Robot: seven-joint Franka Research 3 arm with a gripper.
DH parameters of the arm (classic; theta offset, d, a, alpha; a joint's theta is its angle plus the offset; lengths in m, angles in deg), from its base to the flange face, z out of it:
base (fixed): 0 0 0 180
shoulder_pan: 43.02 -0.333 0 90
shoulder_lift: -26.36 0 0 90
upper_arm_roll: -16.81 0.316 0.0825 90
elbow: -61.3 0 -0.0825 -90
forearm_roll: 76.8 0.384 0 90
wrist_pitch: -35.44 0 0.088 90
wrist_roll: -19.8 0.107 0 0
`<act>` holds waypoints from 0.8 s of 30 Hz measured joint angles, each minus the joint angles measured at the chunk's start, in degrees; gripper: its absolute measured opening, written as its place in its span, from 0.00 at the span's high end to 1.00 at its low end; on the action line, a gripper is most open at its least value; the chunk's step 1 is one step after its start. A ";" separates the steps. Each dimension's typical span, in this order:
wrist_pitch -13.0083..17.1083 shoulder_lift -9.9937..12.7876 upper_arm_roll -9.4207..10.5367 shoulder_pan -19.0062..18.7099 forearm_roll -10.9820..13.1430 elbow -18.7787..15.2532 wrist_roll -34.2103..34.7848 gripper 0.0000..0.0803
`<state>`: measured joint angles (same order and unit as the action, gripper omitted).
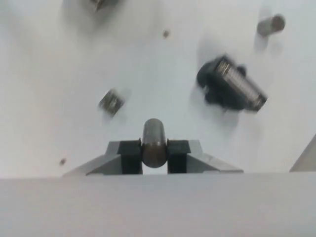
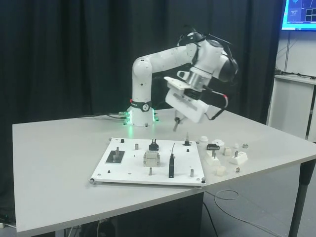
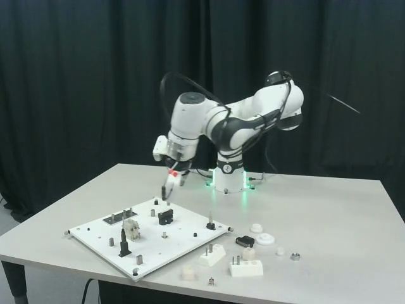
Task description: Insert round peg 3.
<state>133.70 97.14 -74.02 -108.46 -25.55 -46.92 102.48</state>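
Note:
My gripper (image 1: 154,157) is shut on a grey round peg (image 1: 153,142), which sticks out past the fingertips. In the first room view the gripper (image 2: 177,122) hangs tilted in the air above the far right part of the white board (image 2: 129,170), the peg (image 2: 176,125) pointing down. The second room view shows the gripper (image 3: 168,187) over the board's (image 3: 95,235) far edge with the peg (image 3: 165,192) well above the surface. Below, in the wrist view, lie a black connector block (image 1: 231,84), a small metal socket (image 1: 111,101) and another upright peg (image 1: 271,24).
The board carries several upright pegs, a black plug (image 2: 171,165) and a grey block (image 2: 151,158). White holders (image 2: 213,160) and small parts lie on the table right of the board. A white cabinet (image 2: 291,103) stands at the far right.

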 joint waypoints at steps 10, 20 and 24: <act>3.70 0.16 -0.43 3.14 1.77 -5.54 -10.00 0.87; 8.54 1.81 -0.49 7.38 6.57 -10.24 -19.31 0.87; 10.37 2.53 -0.32 9.52 8.98 -10.96 -23.02 0.87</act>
<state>144.07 99.67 -74.34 -98.95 -16.57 -57.88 79.46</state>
